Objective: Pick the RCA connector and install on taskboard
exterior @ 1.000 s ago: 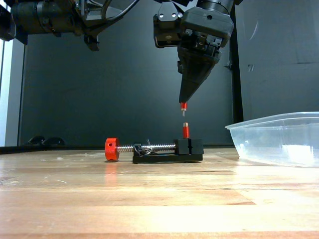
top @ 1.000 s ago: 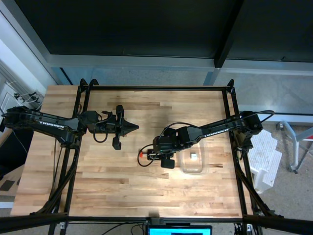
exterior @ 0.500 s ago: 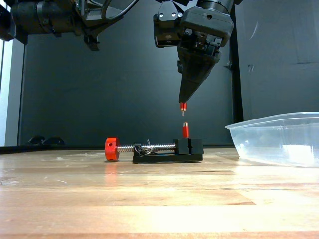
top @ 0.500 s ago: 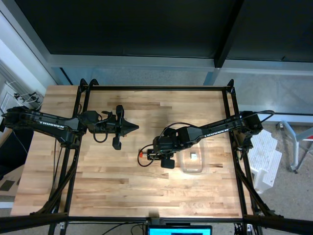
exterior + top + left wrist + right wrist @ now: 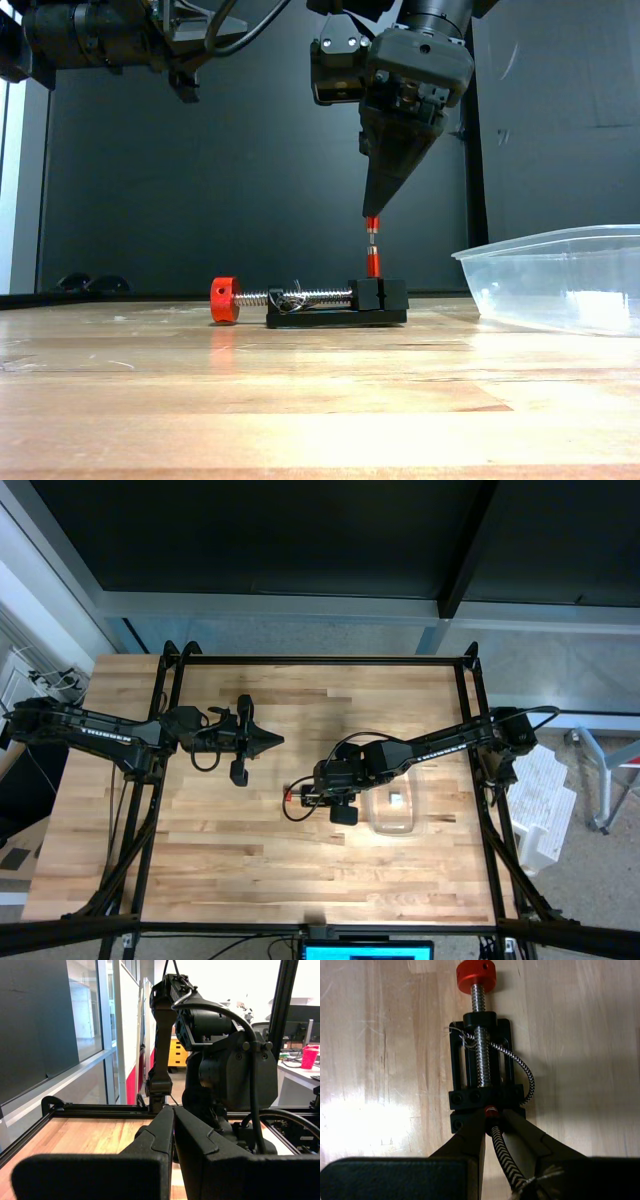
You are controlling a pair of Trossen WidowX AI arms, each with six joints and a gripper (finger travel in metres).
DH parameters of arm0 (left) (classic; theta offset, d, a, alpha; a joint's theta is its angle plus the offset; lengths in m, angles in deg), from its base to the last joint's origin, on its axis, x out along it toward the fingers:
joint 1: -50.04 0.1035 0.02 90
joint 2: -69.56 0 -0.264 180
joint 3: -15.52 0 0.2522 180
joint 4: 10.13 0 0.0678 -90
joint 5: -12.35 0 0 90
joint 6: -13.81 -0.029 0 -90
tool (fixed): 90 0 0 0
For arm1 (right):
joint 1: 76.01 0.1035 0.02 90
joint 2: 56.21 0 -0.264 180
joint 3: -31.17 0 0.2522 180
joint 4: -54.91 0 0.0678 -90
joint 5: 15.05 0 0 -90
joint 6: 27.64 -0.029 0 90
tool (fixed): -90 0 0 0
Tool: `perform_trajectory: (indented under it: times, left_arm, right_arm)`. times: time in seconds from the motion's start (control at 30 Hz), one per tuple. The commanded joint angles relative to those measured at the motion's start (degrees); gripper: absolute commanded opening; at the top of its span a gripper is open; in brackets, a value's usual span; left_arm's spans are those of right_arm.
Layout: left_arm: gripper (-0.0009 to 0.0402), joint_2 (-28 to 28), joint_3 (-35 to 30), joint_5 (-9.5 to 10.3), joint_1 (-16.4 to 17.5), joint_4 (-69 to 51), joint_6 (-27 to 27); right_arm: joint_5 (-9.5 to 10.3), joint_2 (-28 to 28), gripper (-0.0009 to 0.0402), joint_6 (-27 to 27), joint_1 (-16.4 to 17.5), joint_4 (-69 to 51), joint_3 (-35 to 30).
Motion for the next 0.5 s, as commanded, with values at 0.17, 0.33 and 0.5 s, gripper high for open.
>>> perform_trajectory:
  times: [0.17, 0.33, 0.5]
  left_arm:
    - [0.0000, 0.00, 0.00, -0.02, 0.00, 0.04, -0.02]
    - [0.0000, 0.00, 0.00, -0.02, 0.00, 0.02, -0.02]
    - [0.0000, -0.02, 0.00, -0.02, 0.00, 0.02, -0.02]
  right_arm:
    - [-0.02, 0.02, 0.0004, 0.02, -0.04, 0.46, 0.24]
    - [-0.02, 0.02, 0.0004, 0.02, -0.04, 1.16, 0.55]
    - [-0.59, 0.02, 0.0004, 0.09, -0.04, 1.40, 1.11]
